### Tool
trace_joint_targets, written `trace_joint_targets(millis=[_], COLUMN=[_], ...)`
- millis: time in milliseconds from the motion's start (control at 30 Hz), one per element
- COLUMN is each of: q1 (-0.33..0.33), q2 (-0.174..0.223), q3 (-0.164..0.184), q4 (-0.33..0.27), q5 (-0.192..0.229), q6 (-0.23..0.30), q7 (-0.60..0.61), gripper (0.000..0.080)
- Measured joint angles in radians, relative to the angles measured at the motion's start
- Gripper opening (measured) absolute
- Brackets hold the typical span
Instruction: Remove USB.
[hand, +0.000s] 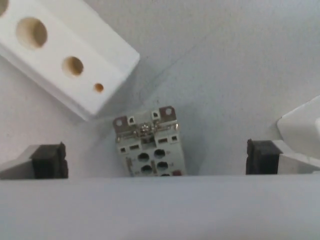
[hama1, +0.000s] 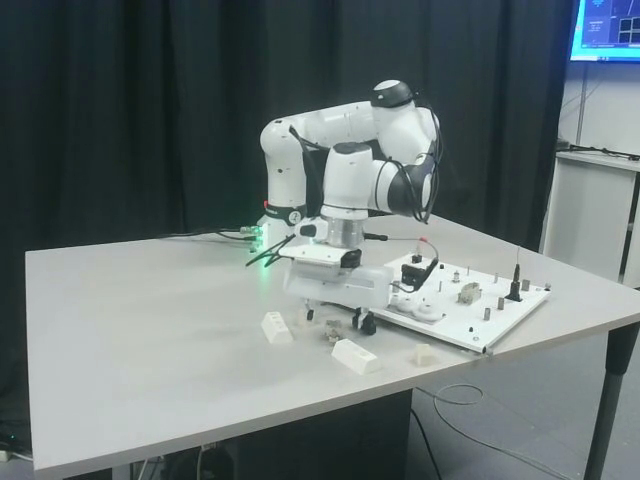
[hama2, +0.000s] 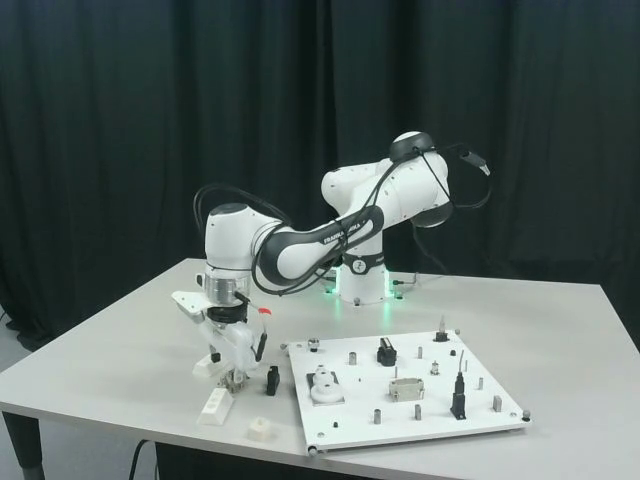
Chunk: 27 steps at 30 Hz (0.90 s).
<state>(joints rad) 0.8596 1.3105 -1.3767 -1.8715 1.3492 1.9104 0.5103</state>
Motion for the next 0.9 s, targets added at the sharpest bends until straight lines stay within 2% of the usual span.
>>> trace_joint_targets(millis=[333,900], q1=[0.005,0.008], q2=[-0.003,-0.01], q3=[-0.029,-0.034], q4=[0.005,0.015], q5=[-0.001,-0.001], q6=[-0.022,-0.026], q7=[0.0,-0.027], gripper=[0.0799,0.08])
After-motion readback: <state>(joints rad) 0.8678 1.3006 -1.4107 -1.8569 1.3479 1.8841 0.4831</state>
